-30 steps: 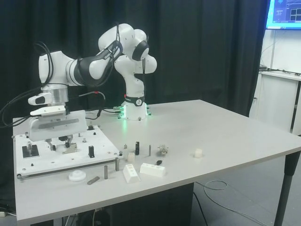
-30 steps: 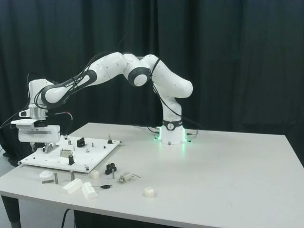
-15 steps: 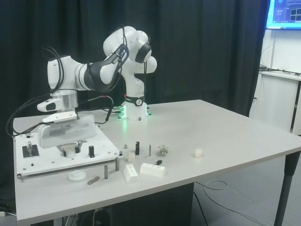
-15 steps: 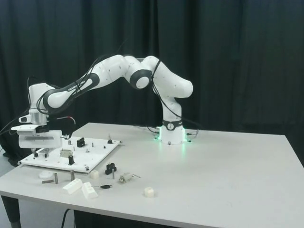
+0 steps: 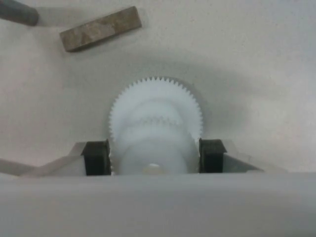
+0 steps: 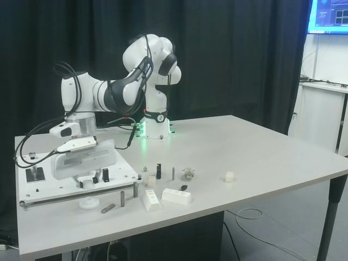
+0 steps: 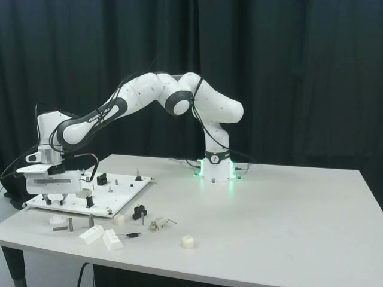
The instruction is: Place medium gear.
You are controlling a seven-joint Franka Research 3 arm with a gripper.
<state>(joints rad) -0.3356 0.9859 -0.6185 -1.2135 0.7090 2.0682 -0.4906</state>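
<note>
A white toothed gear [image 5: 155, 116] with a raised hub lies flat on the grey table, just in front of the white assembly board [image 6: 32, 187]. In the room views the gear [image 6: 88, 203] [image 7: 58, 220] sits near the table's front left edge. My gripper [image 5: 154, 158] hangs a little above it, open, with one black fingertip [image 5: 96, 158] on each side of the hub. In the room views the gripper [image 6: 88, 181] [image 7: 53, 200] points straight down over the board's front edge. Nothing is held.
A short metal key [image 5: 100, 28] [image 6: 107, 207] and a dark pin [image 6: 122, 199] lie close beside the gear. Two white blocks [image 6: 151, 200] [image 6: 176, 196], small black parts and a white cube [image 6: 229, 176] lie further right. Pegs and fixtures stand on the board.
The arm has swung from over the board's left part toward the table's front edge and come lower. The gripper now straddles the gear on the table.
</note>
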